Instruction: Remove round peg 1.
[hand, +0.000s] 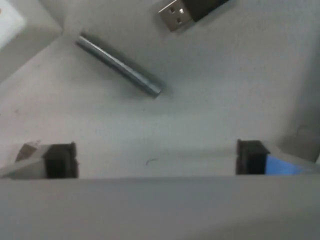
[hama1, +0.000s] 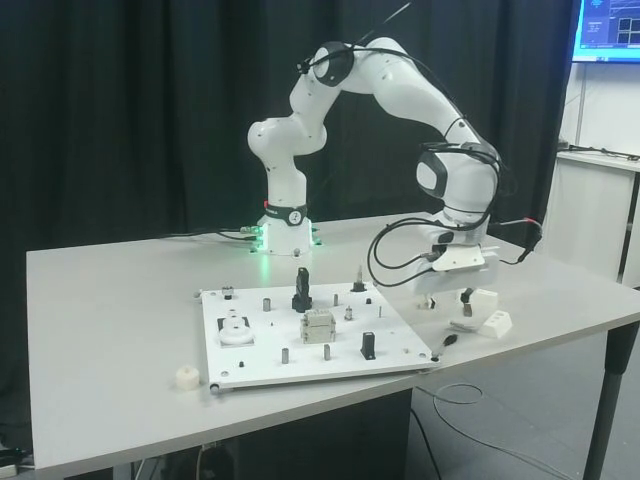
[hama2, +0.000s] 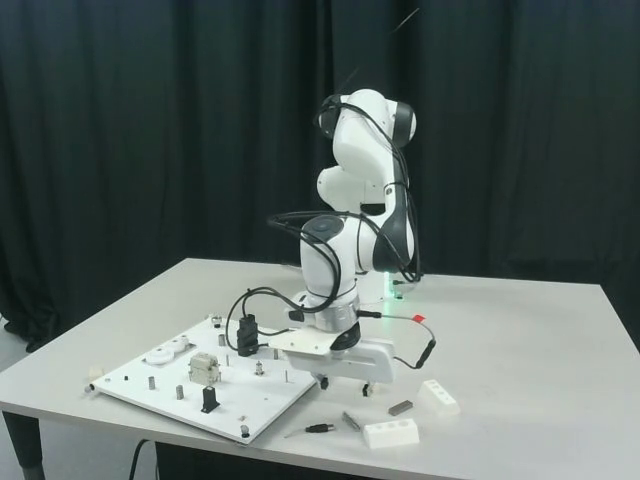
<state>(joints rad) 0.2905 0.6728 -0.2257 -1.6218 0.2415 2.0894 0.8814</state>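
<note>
While my fingers (hand: 156, 160) hang spread wide and empty, the round peg (hand: 119, 65) lies flat on the desk (hand: 210, 100), right of the board (hama1: 300, 345). It looks stiff, smooth, slippery metal; I'd pinch it mid-length.

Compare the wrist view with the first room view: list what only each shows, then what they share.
Only the wrist view: a grey round peg lying flat on the table, a USB plug near it, and the open gripper with nothing between its black fingertips.

Only the first room view: the whole white arm, the white board with its fitted parts, and a small white ring beside the board.

Both: the grey table and the gripper over it, off the board.
</note>
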